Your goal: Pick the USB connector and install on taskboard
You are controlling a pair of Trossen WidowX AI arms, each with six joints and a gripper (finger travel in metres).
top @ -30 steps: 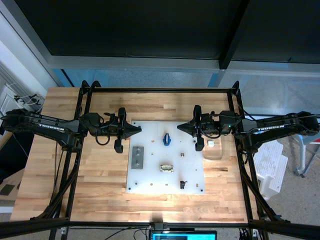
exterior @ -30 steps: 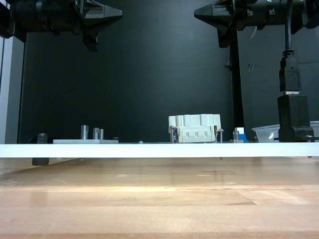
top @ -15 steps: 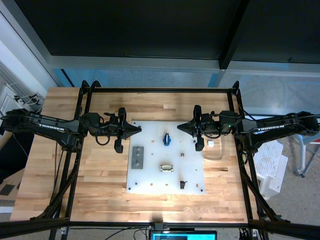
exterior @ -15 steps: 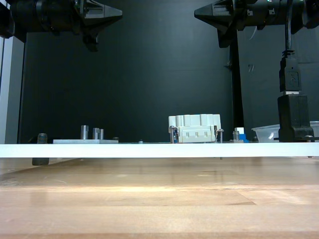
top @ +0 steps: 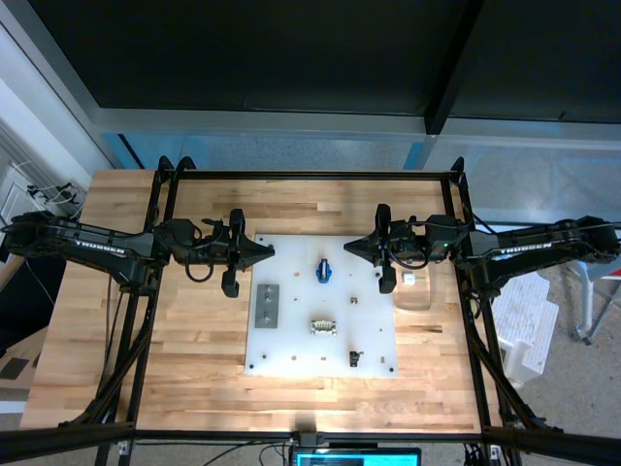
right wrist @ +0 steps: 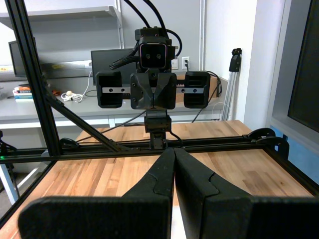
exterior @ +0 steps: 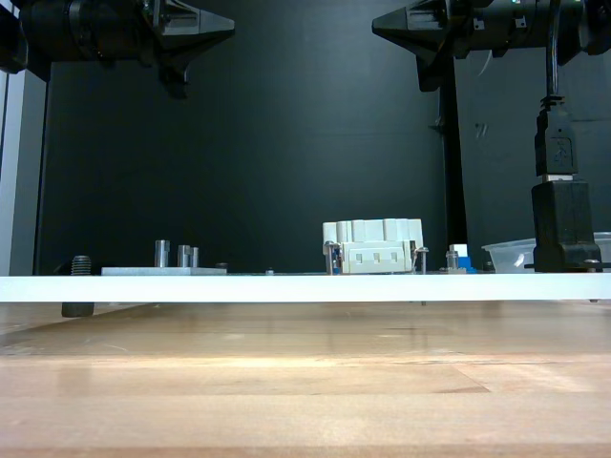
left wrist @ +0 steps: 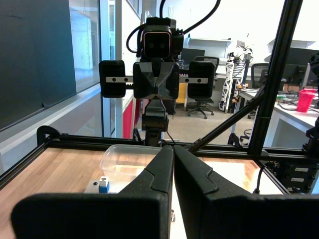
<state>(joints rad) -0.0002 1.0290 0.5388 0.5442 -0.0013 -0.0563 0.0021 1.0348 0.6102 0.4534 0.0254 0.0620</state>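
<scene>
The white taskboard [top: 291,340] lies in the middle of the table, seen edge-on in the low view as the taskboard [exterior: 239,287]. A black USB connector [exterior: 558,143] stands upright on a black socket [exterior: 563,229] at the board's near right, and shows from above as the USB connector [top: 356,358]. My left gripper [top: 269,250] hovers high over the board's far left corner, shut and empty, its tip [left wrist: 173,147] closed. My right gripper [top: 348,247] hovers high over the far right part, also shut and empty [right wrist: 174,149].
On the board sit a blue knob [top: 323,270], a grey block [top: 265,304] and a beige multi-pin connector [top: 324,327]. A clear plastic tray [top: 415,293] lies just right of the board. A black frame [top: 310,176] surrounds the table.
</scene>
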